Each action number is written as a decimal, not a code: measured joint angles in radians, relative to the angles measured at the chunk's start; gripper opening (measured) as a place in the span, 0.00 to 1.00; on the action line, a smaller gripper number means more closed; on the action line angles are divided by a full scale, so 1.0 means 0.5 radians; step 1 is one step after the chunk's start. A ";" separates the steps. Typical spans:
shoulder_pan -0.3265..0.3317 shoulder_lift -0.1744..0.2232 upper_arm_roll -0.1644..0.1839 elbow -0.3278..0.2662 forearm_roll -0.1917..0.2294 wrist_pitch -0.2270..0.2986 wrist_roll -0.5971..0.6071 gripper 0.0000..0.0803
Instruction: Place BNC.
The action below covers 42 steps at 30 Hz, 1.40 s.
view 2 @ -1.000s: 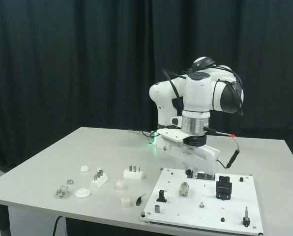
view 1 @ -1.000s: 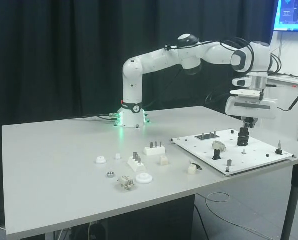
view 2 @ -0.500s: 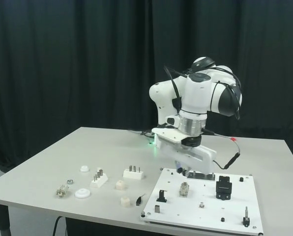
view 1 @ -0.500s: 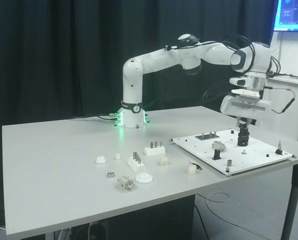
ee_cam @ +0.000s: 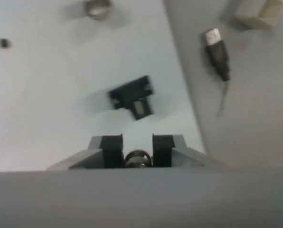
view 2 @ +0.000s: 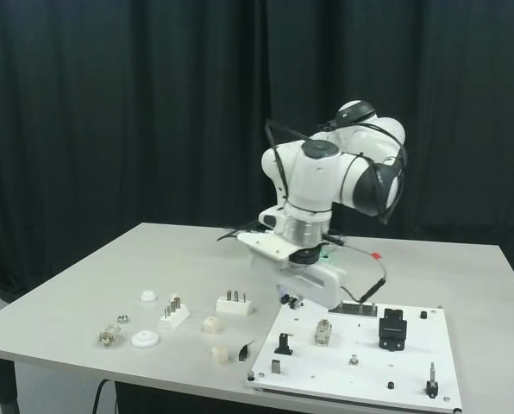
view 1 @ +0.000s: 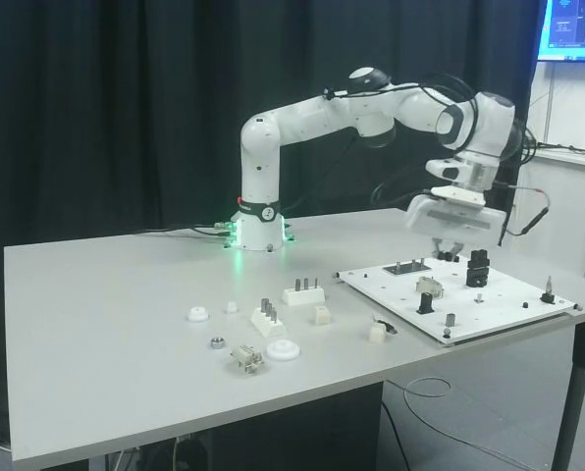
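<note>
In the wrist view my gripper is shut on a small round metal part, the BNC connector, which shows between the black fingers. Under it lies the white board with a small black bracket close to the board's edge. In the room views the gripper hangs a little above the white board, over the end nearest the loose parts. The black bracket stands just in front of it.
On the board stand a black block, a metal socket and a black post. A USB plug, white blocks, pin holders and gears lie on the grey table.
The arm has swung away from above the black block towards the board's end by the loose parts, staying at about the same height. The gripper has stayed shut.
</note>
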<state>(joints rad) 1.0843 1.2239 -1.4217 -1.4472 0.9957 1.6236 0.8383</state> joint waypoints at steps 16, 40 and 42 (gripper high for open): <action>0.005 0.062 0.002 -0.428 0.077 0.180 -0.436 0.16; -0.073 0.136 0.173 -0.954 0.670 0.658 -1.037 0.16; -0.094 0.139 0.189 -0.954 0.694 0.676 -1.064 0.16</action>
<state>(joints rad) 1.0371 1.2936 -1.3273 -1.9244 1.3427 1.9615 0.3060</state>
